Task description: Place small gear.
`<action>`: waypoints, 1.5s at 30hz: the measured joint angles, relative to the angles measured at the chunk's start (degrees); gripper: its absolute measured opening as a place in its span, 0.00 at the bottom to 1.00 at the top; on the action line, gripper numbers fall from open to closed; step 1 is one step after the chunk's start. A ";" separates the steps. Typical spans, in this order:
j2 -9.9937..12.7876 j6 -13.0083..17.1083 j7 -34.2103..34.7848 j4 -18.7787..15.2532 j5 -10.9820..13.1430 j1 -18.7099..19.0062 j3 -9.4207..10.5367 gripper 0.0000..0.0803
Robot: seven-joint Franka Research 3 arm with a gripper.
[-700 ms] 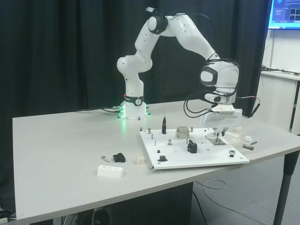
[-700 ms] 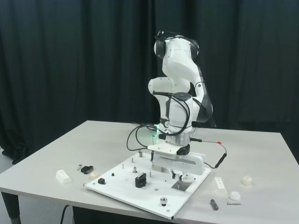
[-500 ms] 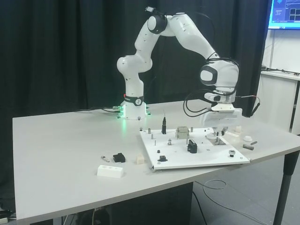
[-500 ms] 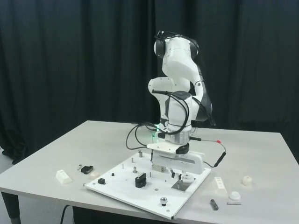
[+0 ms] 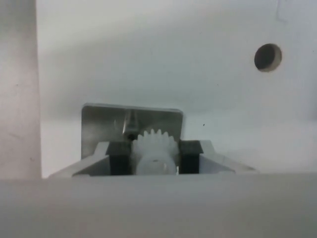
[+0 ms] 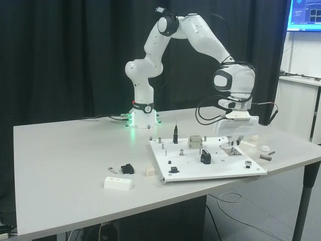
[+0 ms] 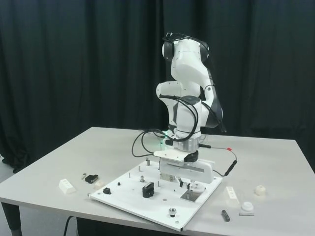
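The small white gear [image 5: 154,147] sits between my two black fingertips [image 5: 119,157], and the gripper [image 5: 154,158] is shut on it. It hangs just above a grey metal plate [image 5: 99,124] set in the white board [image 5: 148,59]. In the first room view the gripper [image 6: 233,145] is low over that plate [image 6: 231,151] at the board's [image 6: 215,170] far right side. From the second room view the gripper [image 7: 189,184] stands over the plate [image 7: 191,195], and the gear cannot be made out there.
On the board stand a black block [image 6: 205,158], a grey part [image 6: 195,141], a black upright pin [image 6: 175,135], thin pegs and a knurled nut [image 6: 248,164]. A round hole [image 5: 268,57] lies beyond the plate. A white block [image 6: 118,183], a black piece [image 6: 127,168] and white parts [image 6: 263,148] lie on the table.
The hand has risen slightly and shifted a little sideways over the board. The objects on the board and table have not moved.
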 joint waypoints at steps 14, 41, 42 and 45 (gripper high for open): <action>0.06 0.00 -0.04 -0.07 -0.13 0.02 -0.01 0.25; 2.97 6.39 6.73 1.28 0.43 3.66 4.44 0.25; 3.34 6.66 6.95 1.53 0.43 3.93 4.44 0.25; 4.63 7.08 7.49 2.50 0.43 4.66 4.44 0.25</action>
